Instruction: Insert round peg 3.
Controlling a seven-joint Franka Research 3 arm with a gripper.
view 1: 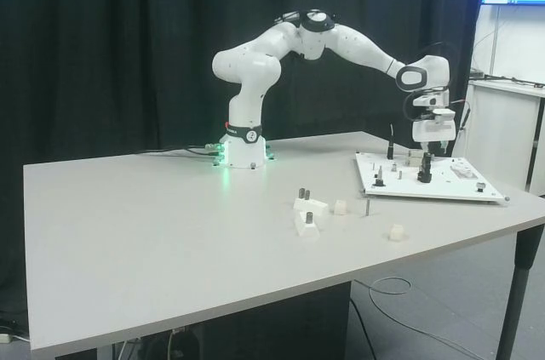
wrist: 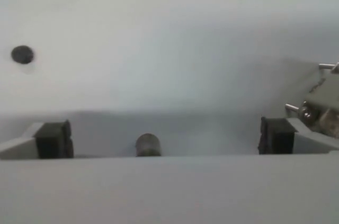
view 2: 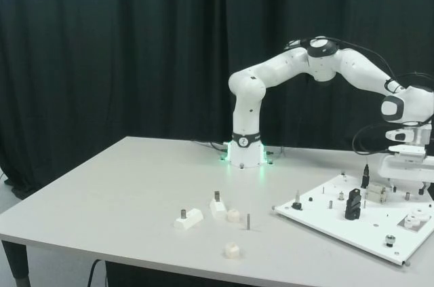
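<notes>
While the hand gapes, a round metal peg stands between; smooth white board.

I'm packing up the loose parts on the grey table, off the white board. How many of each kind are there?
White blocks with pegs in them: 2
Small plain white blocks: 2
Thin peg standing alone: 1
Total: 5

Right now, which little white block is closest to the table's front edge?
The lone white block, set apart by itself; the other blocks cluster farther back.
</notes>
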